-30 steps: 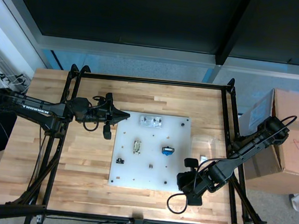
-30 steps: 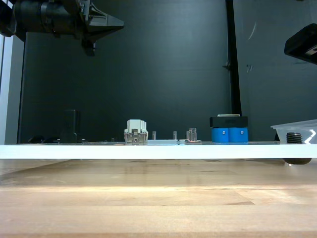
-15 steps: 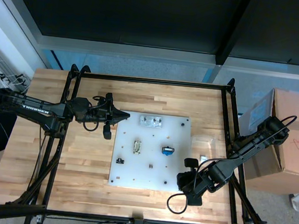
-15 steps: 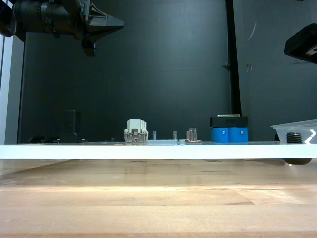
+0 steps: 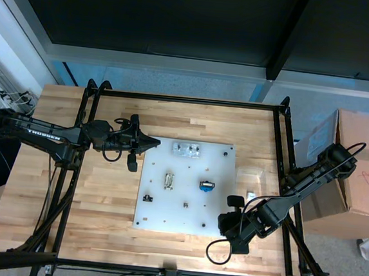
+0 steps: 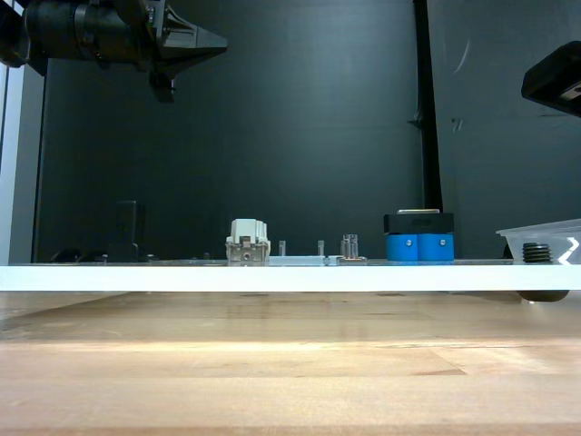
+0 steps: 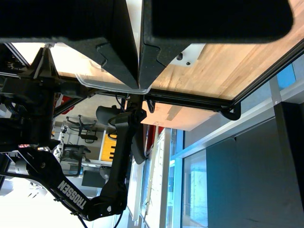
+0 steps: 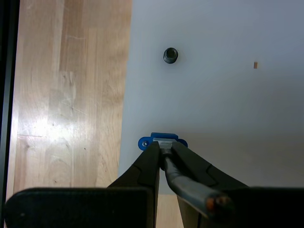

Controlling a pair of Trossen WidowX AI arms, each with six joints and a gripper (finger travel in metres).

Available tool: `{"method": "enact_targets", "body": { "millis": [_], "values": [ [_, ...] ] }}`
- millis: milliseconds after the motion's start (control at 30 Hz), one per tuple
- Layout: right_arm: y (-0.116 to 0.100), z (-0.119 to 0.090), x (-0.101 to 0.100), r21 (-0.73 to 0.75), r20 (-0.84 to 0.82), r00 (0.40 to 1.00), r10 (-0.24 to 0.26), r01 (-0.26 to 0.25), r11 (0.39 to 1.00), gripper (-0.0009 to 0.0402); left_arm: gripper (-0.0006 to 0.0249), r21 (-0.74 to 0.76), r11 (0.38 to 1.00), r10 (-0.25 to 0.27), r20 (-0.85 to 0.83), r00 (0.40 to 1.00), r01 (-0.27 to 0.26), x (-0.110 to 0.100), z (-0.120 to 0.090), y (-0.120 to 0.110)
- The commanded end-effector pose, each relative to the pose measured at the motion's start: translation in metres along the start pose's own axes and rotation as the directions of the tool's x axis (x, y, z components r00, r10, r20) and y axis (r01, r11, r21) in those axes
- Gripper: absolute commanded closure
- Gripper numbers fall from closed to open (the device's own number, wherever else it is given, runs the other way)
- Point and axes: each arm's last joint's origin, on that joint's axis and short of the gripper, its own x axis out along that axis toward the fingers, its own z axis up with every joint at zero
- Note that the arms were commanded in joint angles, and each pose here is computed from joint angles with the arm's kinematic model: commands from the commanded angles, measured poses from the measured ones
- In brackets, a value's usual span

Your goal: Pick the RJ45 connector and install on the taskboard

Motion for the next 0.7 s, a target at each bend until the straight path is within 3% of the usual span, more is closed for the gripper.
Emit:
{"method": "enact_targets", "body": {
  "millis": [33,700],
  "values": [
    [0.0018,0.0024,0.002,0.004,0.025,1.0,0.007,-0.007,1.0,0.0393,0.0243,0.0,1.0,0.0,0.0,1.0,0.0,0.0001,-0.0001,0.0001],
    [0.0065,0.0123,0.0099,0.003,0.054,0.998,0.027,-0.027,1.0,0.0393,0.0243,0.0,1.0,0.0,0.0,1.0,0.0,0.0,0.0,0.0]
  ]
}}
